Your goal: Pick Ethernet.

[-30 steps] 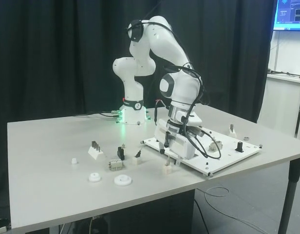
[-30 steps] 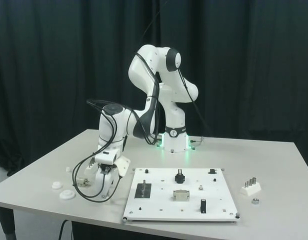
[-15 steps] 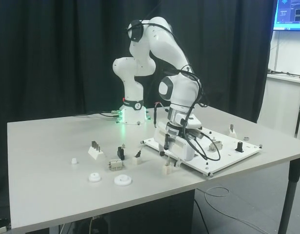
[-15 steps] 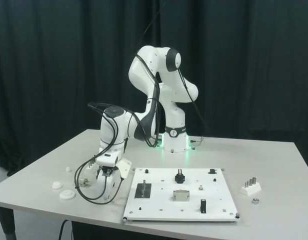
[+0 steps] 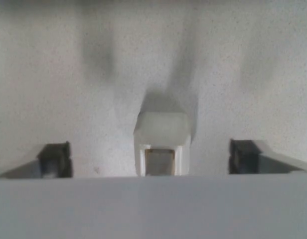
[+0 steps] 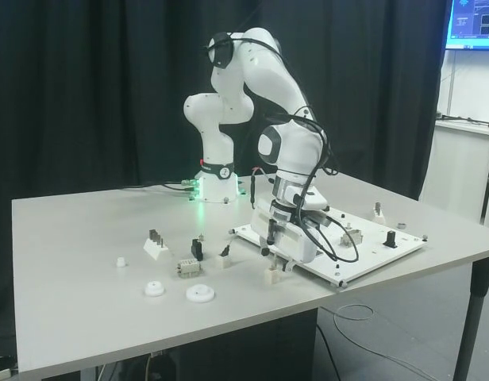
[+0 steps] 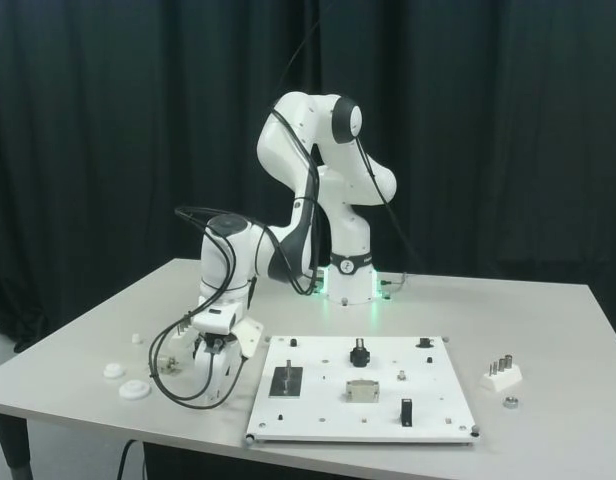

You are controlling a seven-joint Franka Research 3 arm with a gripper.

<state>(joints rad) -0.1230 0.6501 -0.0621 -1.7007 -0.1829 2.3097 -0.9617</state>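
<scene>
Grey table (image 6: 70, 238) under everything. White arm (image 6: 252, 71) bent low over its front edge, beside a white board (image 6: 371, 246). Gripper (image 5: 151, 159) spread wide, both black fingertips (image 5: 56, 159) well clear of the part, holding nothing. Small white Ethernet connector (image 5: 161, 144) upright on the table, midway between the fingertips.
</scene>
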